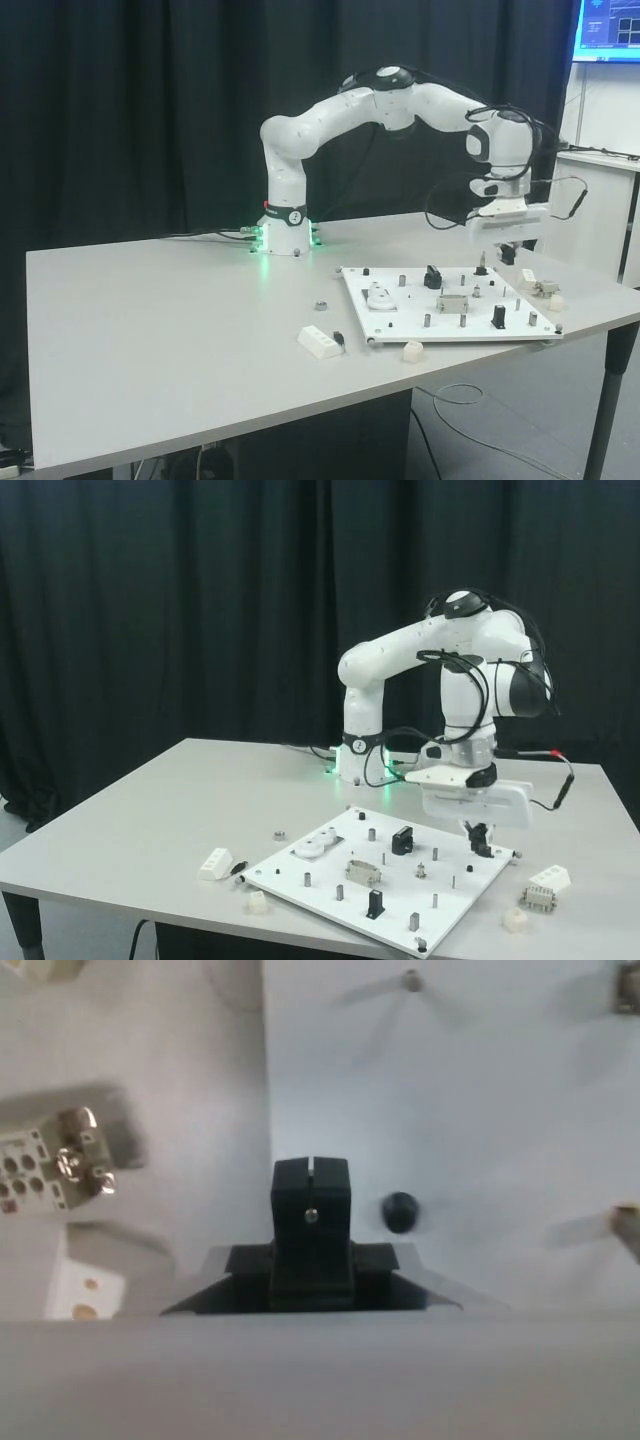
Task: Place D-SUB.
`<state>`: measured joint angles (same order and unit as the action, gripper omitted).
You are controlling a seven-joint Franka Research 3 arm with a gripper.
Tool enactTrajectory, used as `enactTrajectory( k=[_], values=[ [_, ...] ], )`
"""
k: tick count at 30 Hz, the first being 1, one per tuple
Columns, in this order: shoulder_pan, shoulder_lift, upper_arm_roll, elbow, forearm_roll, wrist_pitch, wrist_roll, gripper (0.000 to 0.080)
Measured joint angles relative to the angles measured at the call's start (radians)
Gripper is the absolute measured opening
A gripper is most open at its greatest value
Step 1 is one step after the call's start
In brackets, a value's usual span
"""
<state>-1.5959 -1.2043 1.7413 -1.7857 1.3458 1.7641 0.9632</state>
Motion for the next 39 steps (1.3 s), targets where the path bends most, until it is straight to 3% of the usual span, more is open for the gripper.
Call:
enactTrajectory(
  k=[15, 33, 34, 39],
  values=[
    [-0.065, -0.005, 0.115, 0.101, -0.005, 0.072, 0.018, 0.0154],
    [-0.121, -0.028, 0.178, 0.198, -0.042, 0.098, 0.087, 0.0154],
    [-0.123, -0.028, 0.18, 0.202, -0.043, 0.098, 0.089, 0.053],
    [-0.128, -0.028, 0.182, 0.215, -0.049, 0.098, 0.1, 0.053]
  ],
)
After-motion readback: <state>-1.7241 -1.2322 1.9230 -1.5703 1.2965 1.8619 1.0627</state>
